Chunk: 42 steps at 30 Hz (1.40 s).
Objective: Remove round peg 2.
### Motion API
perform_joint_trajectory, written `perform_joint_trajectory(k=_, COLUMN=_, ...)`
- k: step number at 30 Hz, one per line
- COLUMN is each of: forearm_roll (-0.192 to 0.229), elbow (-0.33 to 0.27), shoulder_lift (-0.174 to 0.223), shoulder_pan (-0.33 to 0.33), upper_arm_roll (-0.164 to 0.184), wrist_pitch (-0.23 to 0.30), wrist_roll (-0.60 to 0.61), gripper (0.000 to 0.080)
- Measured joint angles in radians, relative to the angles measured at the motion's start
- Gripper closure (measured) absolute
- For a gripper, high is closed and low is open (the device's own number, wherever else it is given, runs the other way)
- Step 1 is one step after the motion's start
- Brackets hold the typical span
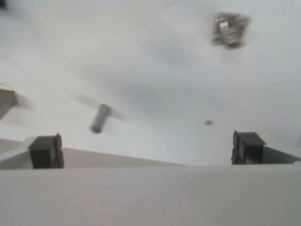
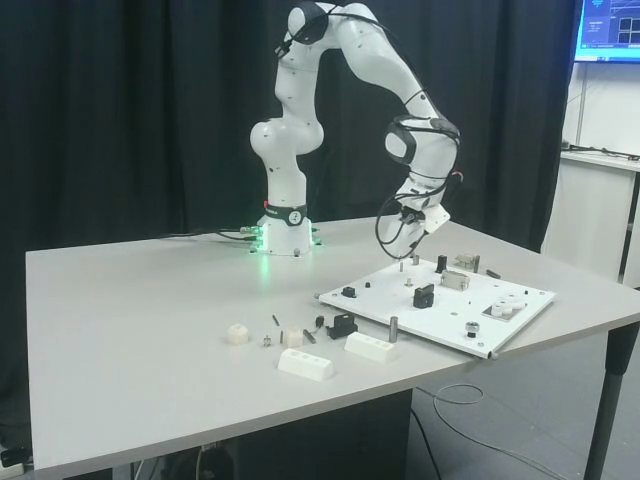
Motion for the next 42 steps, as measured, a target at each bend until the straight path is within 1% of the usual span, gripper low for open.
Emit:
perform_joint_trajectory(k=9, forearm_roll=-0.048, elbow=-0.065, shoulder_lift=-0.018, shoulder_pan=0.035, upper_arm_roll=0.062, wrist_pitch=0.052, wrist_roll=0.160, gripper=0.0003)
perform_joint_trajectory(k=13, forearm_roll=-0.079, elbow=-0.081, shoulder_lift=-0.018, shoulder_pan=0.037, upper_arm_roll=0.087, wrist_pitch=0.062, wrist_roll=0.221, gripper=0.0003)
perform_joint_trajectory(k=16, forearm_roll=-0.100, elbow=-0.090, shoulder_lift=-0.018, shoulder_pan=0.037, upper_arm_roll=0.098, wrist_pitch=0.070, wrist_roll=0.259, gripper=0.0003)
perform_joint_trajectory(k=20, forearm_roll=-0.117, elbow=-0.101, shoulder_lift=-0.017, shoulder_pan=0.037, upper_arm_roll=0.102, wrist_pitch=0.084, wrist_roll=0.285, gripper=0.0003)
perform_joint_trajectory(k=26, forearm_roll=-0.121, elbow=-0.104, shoulder_lift=-0.006, shoulder_pan=0.028, upper_arm_roll=0.100, wrist_pitch=0.104, wrist_roll=0.298, gripper=0.0003)
perform_joint_trajectory(k=36, forearm_roll=-0.121, elbow=-0.115, shoulder_lift=0.034, shoulder_pan=0.018, upper_arm_roll=0.100, wrist_pitch=0.173, wrist_roll=0.302, gripper=0.0003)
perform_joint_trajectory(k=42, forearm_roll=-0.121, elbow=-0.117, shoulder_lift=0.056, shoulder_pan=0.015, upper_arm_roll=0.100, wrist_pitch=0.191, wrist_roll=0.302, gripper=0.0003)
